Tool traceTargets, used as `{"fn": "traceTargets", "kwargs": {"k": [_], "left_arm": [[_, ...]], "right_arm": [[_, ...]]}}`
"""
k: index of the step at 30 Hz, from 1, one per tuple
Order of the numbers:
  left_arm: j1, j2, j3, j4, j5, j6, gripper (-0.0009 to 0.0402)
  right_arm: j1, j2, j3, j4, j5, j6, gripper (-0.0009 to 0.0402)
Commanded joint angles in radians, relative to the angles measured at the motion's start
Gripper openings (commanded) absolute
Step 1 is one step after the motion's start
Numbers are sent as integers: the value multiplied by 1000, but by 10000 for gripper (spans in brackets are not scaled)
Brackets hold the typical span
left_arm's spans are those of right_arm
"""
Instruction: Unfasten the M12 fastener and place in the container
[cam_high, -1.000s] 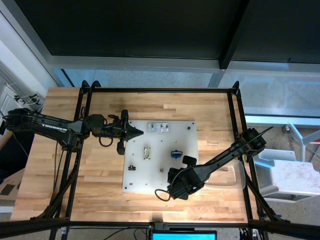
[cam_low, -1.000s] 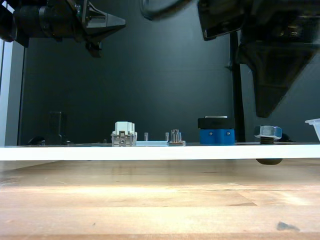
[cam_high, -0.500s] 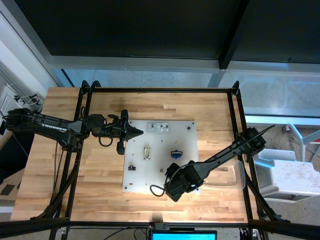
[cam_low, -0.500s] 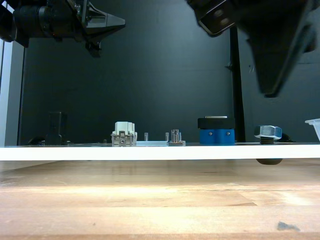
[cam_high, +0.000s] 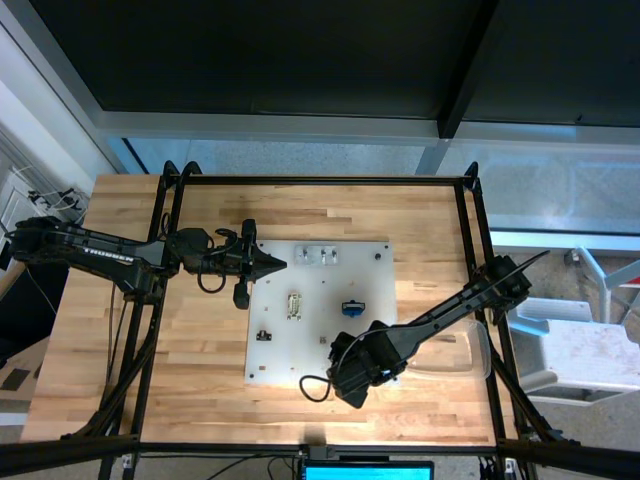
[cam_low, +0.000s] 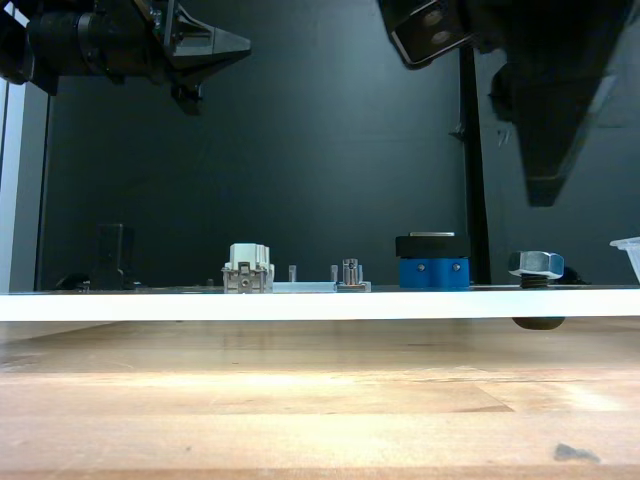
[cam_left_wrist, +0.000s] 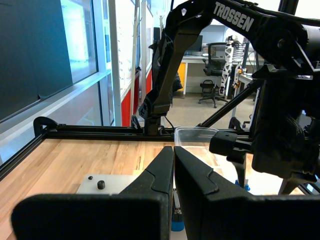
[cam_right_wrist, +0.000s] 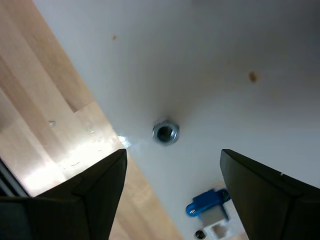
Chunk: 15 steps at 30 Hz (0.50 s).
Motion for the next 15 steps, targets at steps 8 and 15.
{"fn": "traceTargets", "kwargs": {"k": [8, 15], "left_arm": [[0, 0, 0, 0, 0, 0, 0], [0, 0, 0, 1, 0, 0, 0]], "right_arm": [[-6, 49, -3, 35, -15, -25, 264], [-12, 68, -16, 61, -24, -35, 258]]}}
